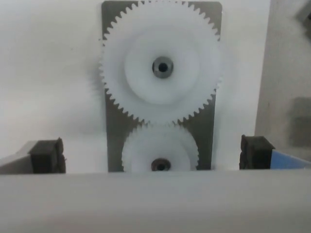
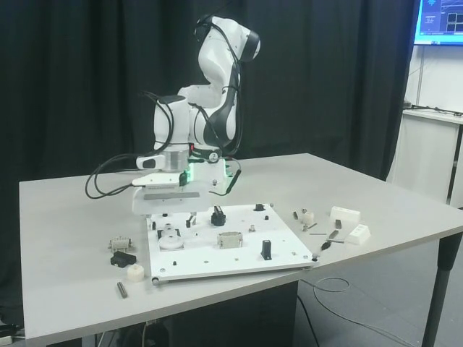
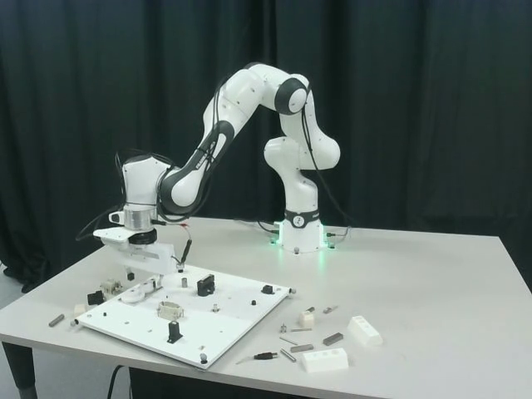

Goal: Remove medium gear.

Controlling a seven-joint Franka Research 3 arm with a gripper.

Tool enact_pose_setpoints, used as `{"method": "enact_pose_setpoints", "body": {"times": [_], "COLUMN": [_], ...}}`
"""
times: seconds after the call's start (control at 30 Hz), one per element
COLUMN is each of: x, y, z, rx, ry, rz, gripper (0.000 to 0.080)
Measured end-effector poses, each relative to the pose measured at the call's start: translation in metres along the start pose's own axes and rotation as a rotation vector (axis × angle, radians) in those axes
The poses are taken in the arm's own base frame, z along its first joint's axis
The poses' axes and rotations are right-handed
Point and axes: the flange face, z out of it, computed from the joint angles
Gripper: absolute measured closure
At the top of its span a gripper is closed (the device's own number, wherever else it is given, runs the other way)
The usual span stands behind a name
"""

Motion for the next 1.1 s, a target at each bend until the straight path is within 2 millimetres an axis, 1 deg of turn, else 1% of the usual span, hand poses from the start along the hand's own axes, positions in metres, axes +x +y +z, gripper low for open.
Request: {"method": "enact_pose_setpoints", "body": {"times": [0.4,0.73,0.77,1.03,1.07,1.1], "x": [-0.001,-0.001,-0.001,0.002,0.002,0.002], "y": [0.001,0.0,0.0,0.001,0.001,0.001], "z": [0.016,0.023,0.023,0.022,0.022,0.022], "rx": [-0.01,-0.017,-0.018,-0.016,-0.015,-0.015], "ry": [-0.005,-0.002,-0.002,0.0,-0.001,-0.002], "rz": [0.008,-0.008,-0.008,-0.007,-0.007,-0.007], "gripper": [0.0003,0.0003,0.0102,0.0102,0.041,0.041]}}
